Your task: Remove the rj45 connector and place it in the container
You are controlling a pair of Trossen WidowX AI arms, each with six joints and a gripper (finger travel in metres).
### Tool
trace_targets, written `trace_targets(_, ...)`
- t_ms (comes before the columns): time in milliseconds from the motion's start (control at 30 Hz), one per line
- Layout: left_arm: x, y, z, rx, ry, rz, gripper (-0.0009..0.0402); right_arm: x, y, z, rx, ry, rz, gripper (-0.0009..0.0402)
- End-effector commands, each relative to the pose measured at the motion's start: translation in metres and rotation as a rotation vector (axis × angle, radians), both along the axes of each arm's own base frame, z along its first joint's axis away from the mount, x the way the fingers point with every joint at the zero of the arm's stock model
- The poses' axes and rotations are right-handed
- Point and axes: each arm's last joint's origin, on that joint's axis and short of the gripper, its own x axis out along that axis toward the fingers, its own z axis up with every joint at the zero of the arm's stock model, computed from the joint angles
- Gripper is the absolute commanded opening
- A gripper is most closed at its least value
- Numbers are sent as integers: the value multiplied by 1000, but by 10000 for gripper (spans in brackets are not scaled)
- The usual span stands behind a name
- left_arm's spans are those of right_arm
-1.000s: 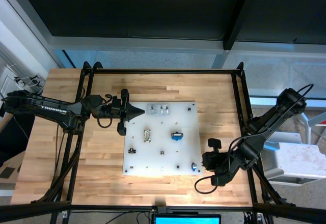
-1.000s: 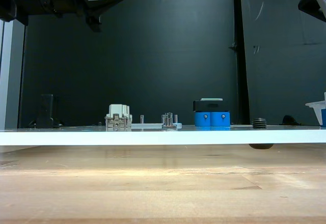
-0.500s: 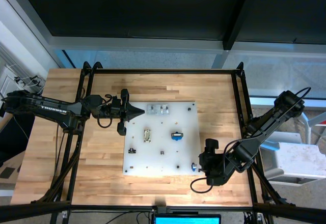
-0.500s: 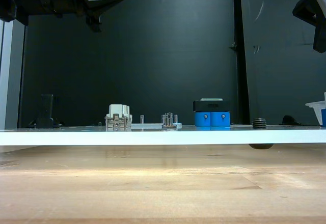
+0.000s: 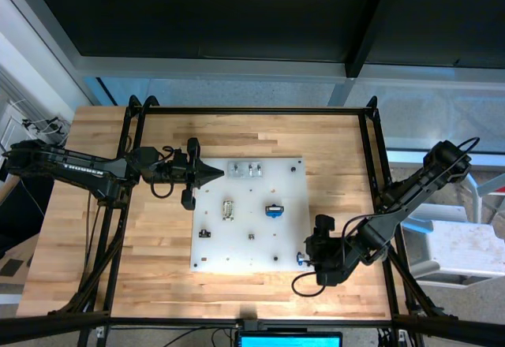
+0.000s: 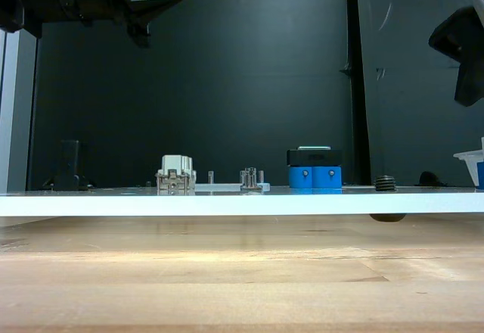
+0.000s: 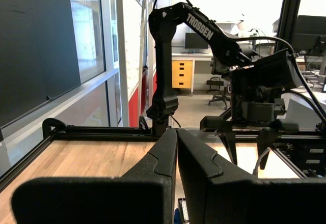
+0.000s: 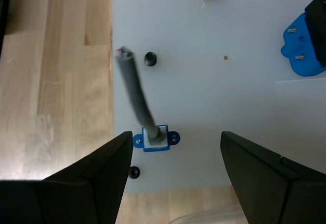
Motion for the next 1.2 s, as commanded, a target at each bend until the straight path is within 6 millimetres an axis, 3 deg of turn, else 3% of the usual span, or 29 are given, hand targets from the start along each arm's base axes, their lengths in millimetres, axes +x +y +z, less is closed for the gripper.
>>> trace_targets(33,0,0,0,0,-1,0,0,0,0,-4,10,-10,0,240)
trace_targets(733,0,0,0,0,-1,0,0,8,-1,-21,-11,-1,-2,239)
trace_targets(1200,0,0,0,0,0,0,0,10,0,-27,-16,15,-3,209)
